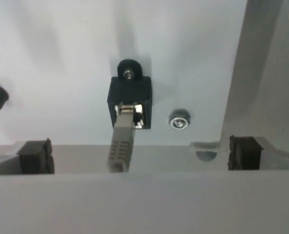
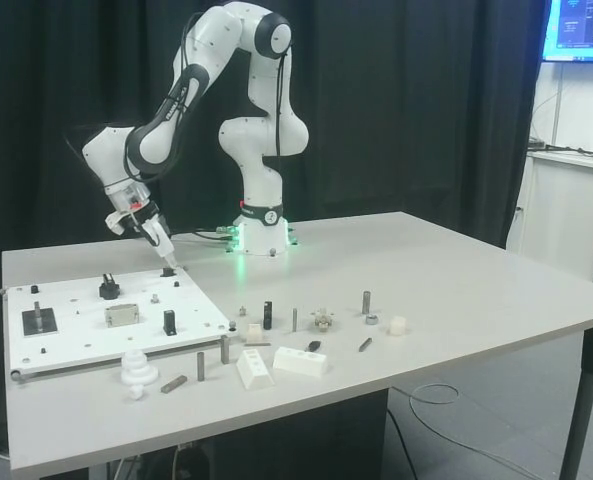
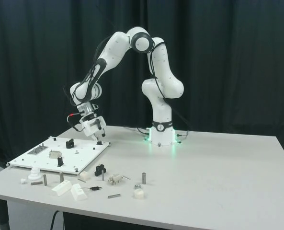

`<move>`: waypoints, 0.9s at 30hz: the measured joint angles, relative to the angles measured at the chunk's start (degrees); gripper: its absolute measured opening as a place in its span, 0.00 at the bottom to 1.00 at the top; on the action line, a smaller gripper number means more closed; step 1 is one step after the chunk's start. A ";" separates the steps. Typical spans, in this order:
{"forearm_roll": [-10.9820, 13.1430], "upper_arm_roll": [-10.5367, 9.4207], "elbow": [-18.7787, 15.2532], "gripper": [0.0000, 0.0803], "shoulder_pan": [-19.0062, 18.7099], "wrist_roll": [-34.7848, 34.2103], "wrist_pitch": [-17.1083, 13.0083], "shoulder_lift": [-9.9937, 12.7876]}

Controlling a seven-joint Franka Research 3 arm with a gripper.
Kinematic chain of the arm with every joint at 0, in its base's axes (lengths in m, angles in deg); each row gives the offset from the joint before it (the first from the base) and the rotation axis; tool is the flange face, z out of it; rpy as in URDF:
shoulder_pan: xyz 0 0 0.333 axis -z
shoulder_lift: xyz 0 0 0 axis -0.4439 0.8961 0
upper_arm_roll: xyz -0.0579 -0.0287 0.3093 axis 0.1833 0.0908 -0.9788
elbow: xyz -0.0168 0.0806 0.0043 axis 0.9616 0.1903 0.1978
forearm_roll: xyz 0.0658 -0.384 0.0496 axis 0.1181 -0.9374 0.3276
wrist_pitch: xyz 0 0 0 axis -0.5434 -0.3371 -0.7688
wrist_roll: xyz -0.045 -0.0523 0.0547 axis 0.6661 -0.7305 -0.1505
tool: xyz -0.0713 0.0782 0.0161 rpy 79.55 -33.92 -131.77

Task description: Remove Ethernet.

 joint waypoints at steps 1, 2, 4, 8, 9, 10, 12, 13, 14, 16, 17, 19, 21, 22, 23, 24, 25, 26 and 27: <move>0.12 -0.03 0.00 1.00 -0.02 0.00 -0.10 0.09; 0.27 -0.07 0.00 1.00 -0.03 0.00 -0.20 0.18; 0.62 -0.17 0.00 1.00 -0.03 0.00 -0.36 0.37; 1.06 -0.39 0.00 1.00 -0.03 0.00 -0.61 0.69; 1.14 -0.44 0.00 1.00 -0.03 0.00 -0.69 0.76; 1.24 -0.49 0.00 1.00 -0.03 0.00 -0.76 0.83; 1.47 -0.57 0.00 1.00 -0.05 0.00 -0.91 0.95; 1.58 -0.59 0.00 1.00 -0.08 0.00 -0.98 1.00; 1.70 -0.61 0.00 1.00 -0.10 0.00 -1.05 1.03; 1.83 -0.66 0.00 1.00 -0.13 0.00 -1.15 1.08; 1.85 -0.69 0.00 1.00 -0.13 0.00 -1.19 1.09; 1.87 -0.74 0.00 1.00 -0.13 0.00 -1.24 1.09; 1.87 -0.79 0.00 1.00 -0.13 0.01 -1.28 1.10; 1.87 -0.82 0.00 1.00 -0.13 0.01 -1.29 1.10; 1.87 -0.85 0.00 1.00 -0.13 0.06 -1.30 1.10; 1.87 -0.88 0.00 1.00 -0.13 0.13 -1.32 1.10; 1.87 -0.92 -0.01 1.00 -0.13 0.22 -1.33 1.10; 1.87 -0.96 -0.01 1.00 -0.13 0.32 -1.36 1.11; 1.88 -1.00 -0.02 1.00 -0.13 0.41 -1.39 1.13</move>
